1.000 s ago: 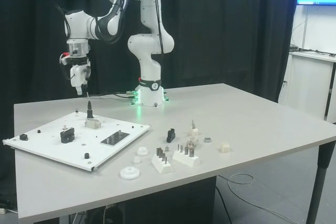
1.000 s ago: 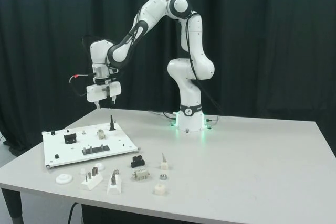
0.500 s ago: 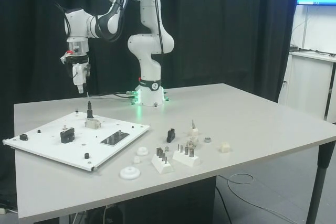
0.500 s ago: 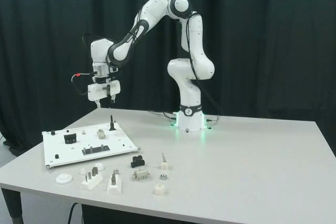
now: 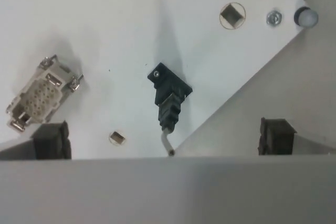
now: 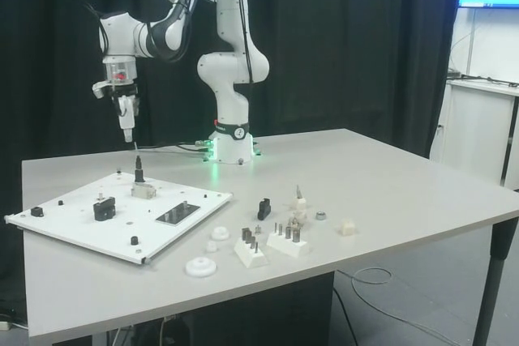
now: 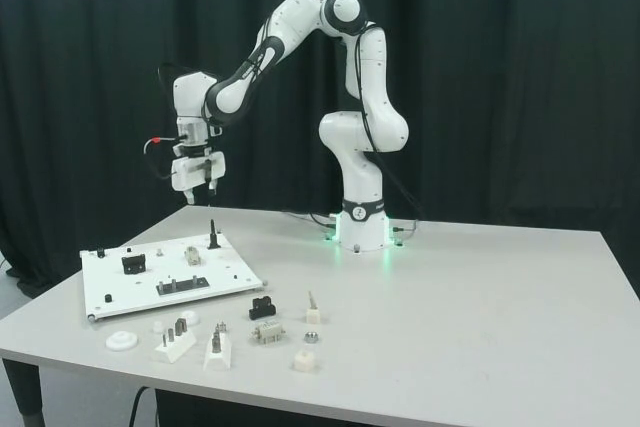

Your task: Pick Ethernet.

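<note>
The Ethernet plug (image 5: 169,100) is a black connector with a short grey cable stub, standing upright in the white board (image 6: 65,216) near its far corner. It also shows in the room views as the plug (image 6: 139,169) and the plug (image 7: 212,232). My gripper (image 6: 129,131) hangs well above it, almost straight over the board's far corner, and shows as the gripper (image 7: 196,183) in the second room view. In the wrist view the gripper (image 5: 163,138) is open, its black fingertips (image 5: 51,140) far apart with nothing between them.
A grey multi-pin connector (image 5: 37,95) and a black block (image 6: 103,211) sit on the board. A square hole (image 5: 232,15) and a nut (image 5: 273,18) lie near its corner. Loose white gears (image 6: 198,266), pin stands (image 6: 251,249), a black connector (image 6: 264,208) and a white cube (image 6: 347,227) lie on the table.
The arm has lifted the gripper higher above the board's far corner and turned the wrist. Nothing on the board or table has moved.
</note>
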Tool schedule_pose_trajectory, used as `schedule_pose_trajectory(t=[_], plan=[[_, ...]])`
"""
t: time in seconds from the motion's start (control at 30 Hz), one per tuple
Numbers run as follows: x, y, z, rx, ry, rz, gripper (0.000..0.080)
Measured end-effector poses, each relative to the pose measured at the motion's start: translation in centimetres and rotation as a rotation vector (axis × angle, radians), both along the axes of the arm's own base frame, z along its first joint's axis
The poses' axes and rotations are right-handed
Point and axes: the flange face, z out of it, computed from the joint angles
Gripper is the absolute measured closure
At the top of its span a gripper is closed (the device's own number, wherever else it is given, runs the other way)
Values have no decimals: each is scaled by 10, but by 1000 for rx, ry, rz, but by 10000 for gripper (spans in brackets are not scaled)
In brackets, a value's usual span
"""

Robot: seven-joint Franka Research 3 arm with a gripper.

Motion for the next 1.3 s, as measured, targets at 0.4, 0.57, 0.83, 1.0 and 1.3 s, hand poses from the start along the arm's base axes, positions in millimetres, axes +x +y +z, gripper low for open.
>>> schedule_pose_trajectory(t=[0.4, 0.57, 0.83, 1.0, 1.3], plan=[[0, 1, 5, -9, -31, 142, 3], [7, 6, 10, -11, -48, 194, 3], [34, 22, 23, -12, -70, 281, 3], [53, 34, 29, -24, -74, 357, 3], [82, 54, 36, -47, -73, 529, 3]])
